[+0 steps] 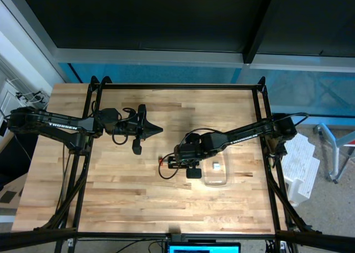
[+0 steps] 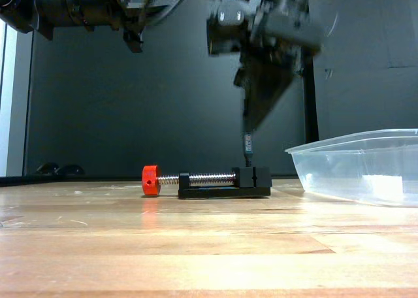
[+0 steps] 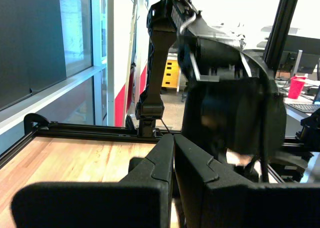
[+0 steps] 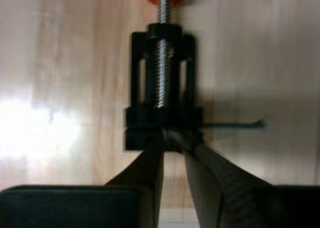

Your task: Pick the usb-c connector and install on the hub

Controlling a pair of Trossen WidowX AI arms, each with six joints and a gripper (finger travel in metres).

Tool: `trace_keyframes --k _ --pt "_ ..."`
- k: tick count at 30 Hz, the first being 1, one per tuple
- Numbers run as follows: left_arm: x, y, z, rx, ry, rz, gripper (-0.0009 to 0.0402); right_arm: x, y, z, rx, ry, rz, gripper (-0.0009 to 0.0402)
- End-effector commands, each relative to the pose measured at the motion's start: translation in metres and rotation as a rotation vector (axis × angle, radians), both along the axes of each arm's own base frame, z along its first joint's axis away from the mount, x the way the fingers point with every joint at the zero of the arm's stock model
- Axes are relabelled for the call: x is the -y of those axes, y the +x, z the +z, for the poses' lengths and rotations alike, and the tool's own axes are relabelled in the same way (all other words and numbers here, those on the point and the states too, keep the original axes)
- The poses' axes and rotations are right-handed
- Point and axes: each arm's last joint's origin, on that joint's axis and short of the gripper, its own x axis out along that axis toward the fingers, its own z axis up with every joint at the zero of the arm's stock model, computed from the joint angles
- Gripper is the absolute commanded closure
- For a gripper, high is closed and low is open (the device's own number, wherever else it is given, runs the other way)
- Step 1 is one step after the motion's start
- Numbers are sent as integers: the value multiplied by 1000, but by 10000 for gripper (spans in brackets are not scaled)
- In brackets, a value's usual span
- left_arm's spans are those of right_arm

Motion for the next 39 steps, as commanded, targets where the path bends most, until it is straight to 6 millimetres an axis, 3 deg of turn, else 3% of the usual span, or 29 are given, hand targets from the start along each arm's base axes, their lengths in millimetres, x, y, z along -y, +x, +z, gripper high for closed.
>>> trace_keyframes --k 1,11,19,29,39 --pt "0 0 0 0 0 0 393 0 -1 9 31 6 -2 294" --pt "0 0 0 1 0 0 393 2 -15 28 49 17 -23 217" --pt "0 0 0 2 0 0 393 7 -35 43 87 22 -23 182" --pt "0 0 0 0 0 0 393 11 -57 46 172 39 -19 192" --pt "0 0 0 1 0 0 393 11 -58 51 200 35 1 229"
